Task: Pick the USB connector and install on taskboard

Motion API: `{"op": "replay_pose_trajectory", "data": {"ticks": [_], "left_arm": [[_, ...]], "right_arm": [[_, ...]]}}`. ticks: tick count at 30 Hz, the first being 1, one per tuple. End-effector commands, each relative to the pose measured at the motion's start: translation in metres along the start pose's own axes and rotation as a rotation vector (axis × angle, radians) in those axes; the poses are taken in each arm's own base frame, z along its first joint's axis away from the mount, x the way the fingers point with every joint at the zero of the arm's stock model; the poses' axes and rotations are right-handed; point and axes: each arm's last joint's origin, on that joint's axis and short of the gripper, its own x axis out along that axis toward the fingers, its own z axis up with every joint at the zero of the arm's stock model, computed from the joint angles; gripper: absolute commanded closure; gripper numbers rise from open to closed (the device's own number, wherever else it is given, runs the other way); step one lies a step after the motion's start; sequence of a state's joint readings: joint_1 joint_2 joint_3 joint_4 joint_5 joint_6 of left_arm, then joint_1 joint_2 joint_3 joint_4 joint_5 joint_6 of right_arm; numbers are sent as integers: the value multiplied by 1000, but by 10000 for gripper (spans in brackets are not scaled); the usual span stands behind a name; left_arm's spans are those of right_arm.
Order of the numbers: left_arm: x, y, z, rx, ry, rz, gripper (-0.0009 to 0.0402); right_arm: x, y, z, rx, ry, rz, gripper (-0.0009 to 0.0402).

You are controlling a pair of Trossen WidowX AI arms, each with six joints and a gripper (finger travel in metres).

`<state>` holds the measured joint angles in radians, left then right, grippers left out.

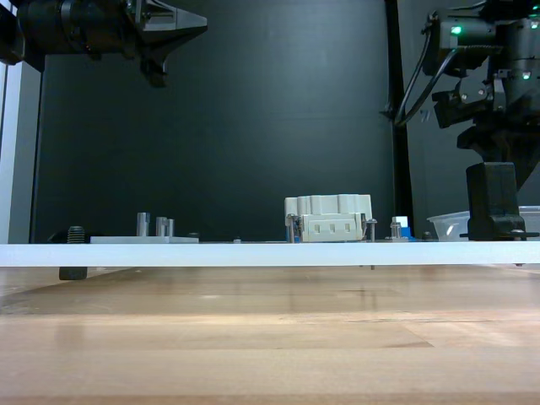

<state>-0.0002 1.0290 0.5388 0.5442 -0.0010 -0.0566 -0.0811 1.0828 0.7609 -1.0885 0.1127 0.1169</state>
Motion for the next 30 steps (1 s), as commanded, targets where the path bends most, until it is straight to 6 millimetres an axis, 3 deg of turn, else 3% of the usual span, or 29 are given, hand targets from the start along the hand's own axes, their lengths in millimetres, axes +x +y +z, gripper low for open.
{"op": "replay_pose_trajectory", "data": {"ticks": [1,12,30], "left_arm": [[0,0,0,0,0,0,393],[0,0,0,0,0,0,393],[0,0,0,0,0,0,393]], "right_arm": [[5,0,4,-1,22,-4,257],[29,2,17,-34,80,-9,260],[38,3,19,-48,116,-4,260]]}}
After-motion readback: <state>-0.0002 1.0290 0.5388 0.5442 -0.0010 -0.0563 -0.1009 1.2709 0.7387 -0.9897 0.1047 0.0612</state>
